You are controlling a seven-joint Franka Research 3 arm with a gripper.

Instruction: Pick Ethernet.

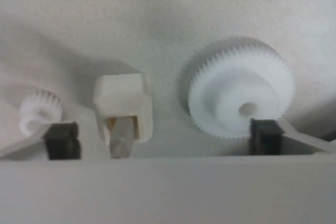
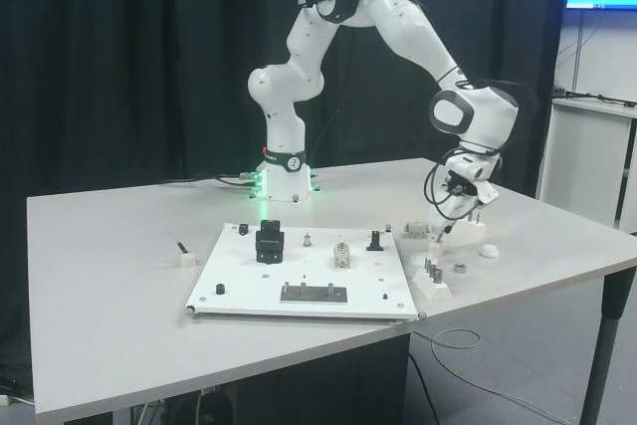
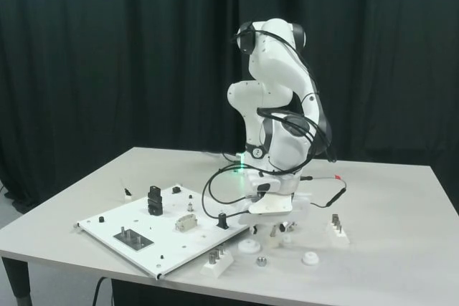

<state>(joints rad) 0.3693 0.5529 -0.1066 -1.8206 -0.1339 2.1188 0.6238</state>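
The wrist view looks straight down at the Ethernet plug (image 1: pixel 123 111), a white block with a clear clip, lying on the grey table. My gripper (image 1: pixel 163 139) is open and low over the table, with nothing held. The plug sits between the black fingertips (image 1: pixel 62 140), closer to that one than to the other, and does not touch either. A large white gear (image 1: pixel 241 95) lies beside the other fingertip, and a small white gear (image 1: pixel 39 108) lies on the far side of the plug. In the first room view the gripper (image 2: pixel 445 234) hangs right of the white board.
The white assembly board (image 2: pixel 299 276) with black and metal fixtures lies in the middle of the table. A white peg holder (image 2: pixel 433 281) stands by the board's corner, and another (image 3: pixel 336 228) stands further off. The large gear (image 2: pixel 470 234) and other small parts lie around the gripper.
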